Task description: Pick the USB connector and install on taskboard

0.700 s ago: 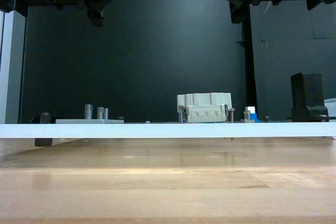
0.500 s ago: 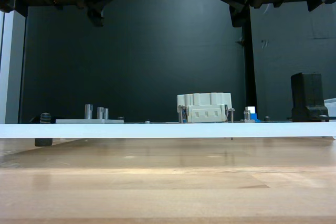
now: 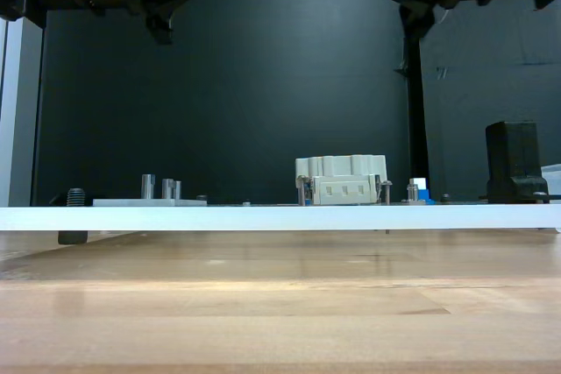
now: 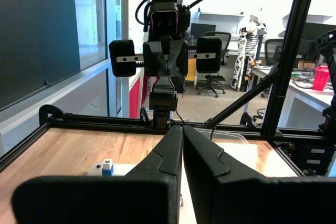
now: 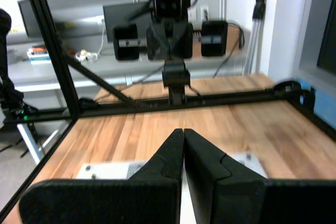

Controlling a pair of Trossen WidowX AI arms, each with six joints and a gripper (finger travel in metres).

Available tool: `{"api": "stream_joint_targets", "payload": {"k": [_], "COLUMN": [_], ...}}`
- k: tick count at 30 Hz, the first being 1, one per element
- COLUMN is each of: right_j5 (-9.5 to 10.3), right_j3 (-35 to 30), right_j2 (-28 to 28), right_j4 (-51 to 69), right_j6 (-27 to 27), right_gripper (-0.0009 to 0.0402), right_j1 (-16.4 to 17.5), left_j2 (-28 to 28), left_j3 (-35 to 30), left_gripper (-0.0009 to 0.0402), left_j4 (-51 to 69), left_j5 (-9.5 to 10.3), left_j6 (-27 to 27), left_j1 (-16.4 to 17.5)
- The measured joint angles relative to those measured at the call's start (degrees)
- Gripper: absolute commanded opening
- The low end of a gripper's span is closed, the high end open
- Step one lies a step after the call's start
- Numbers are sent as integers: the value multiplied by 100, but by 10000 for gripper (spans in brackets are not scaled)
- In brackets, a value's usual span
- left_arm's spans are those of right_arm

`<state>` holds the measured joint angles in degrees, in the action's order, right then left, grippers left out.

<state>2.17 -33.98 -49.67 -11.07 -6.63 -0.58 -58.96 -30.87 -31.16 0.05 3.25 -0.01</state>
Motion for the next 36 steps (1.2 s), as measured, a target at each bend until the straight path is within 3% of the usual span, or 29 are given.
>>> {"api": "stream_joint_targets", "payload": {"k": [4,8,12,17,25,36], "right_j5": [-17,-214,-511,-1034,-1585,-1773], "right_j3": [0,-181,-514,-857,-1167,-1235], "right_j2": [409,658,699,697,697,673], "right_j4": [809,1827,2922,3998,5239,6310], "right_j6": [-120,-175,-188,-374,-940,-2234], "right_gripper": [0,0,0,0,0,0], "right_j1": [107,304,629,1187,2065,3322], "left_j2": [2,2,0,2,2,2], "left_j3": [0,0,0,0,0,0], "left_gripper": [0,0,0,0,0,0], "left_j4": [0,0,0,0,-2,0], "left_j5": [2,0,0,0,0,0], "left_j6": [0,0,0,0,0,0], "left_j1": [0,0,0,0,0,0]}}
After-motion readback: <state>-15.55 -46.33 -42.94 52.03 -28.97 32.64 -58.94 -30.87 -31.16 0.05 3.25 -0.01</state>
